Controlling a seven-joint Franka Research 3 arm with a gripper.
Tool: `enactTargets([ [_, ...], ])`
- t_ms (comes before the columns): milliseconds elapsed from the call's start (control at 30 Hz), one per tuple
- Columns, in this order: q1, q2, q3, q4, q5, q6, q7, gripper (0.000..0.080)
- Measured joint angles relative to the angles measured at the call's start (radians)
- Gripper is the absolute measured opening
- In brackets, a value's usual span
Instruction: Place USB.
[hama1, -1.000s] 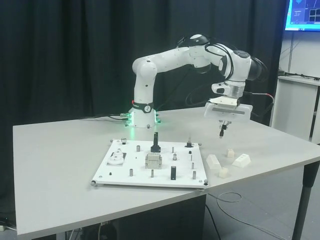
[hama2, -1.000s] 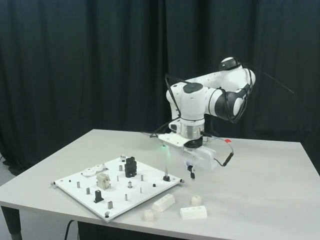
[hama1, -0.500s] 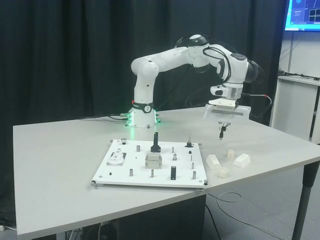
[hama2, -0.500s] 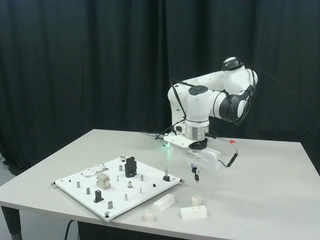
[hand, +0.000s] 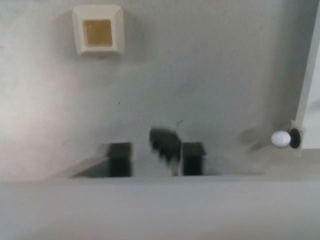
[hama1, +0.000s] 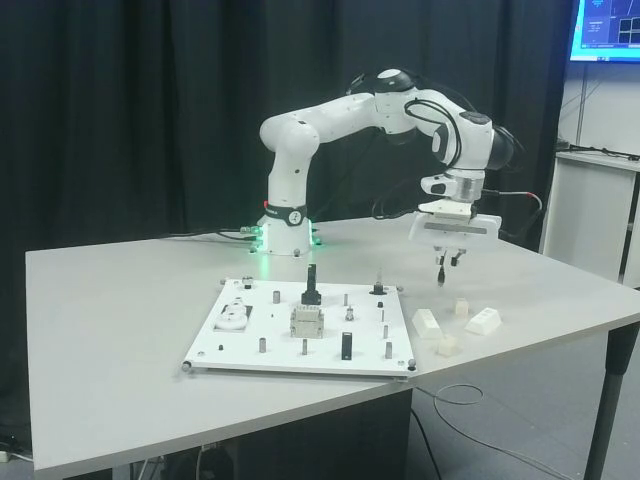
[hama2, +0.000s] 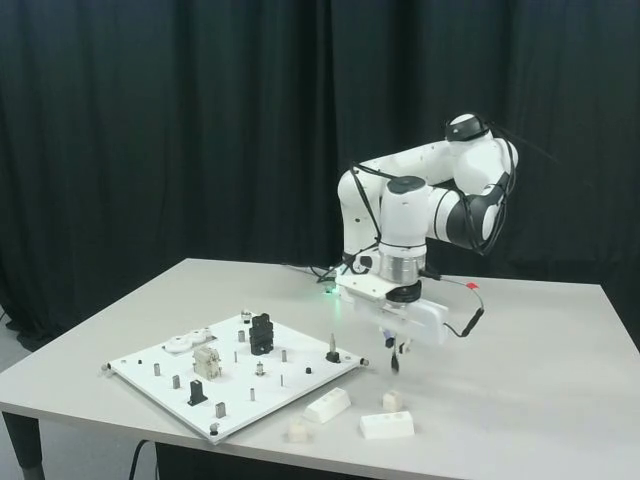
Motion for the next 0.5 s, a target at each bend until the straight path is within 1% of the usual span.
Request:
enactTargets([
  [200,0.015,-0.006,0.004,-0.013,0.001,0.019,0.0,0.0026],
  [233,0.017,-0.006,0.004,-0.015,0.002,0.02,0.0,0.0337],
  [267,0.019,-0.006,0.004,-0.017,0.002,0.021,0.0,0.0337],
  [300,0.021,-0.006,0.004,-0.018,0.003,0.022,0.0,0.0668],
  [467,0.027,-0.006,0.004,-0.02,0.003,0.027,0.0,0.0668],
  [500,0.028,-0.006,0.004,-0.02,0.003,0.027,0.001,0.0765],
])
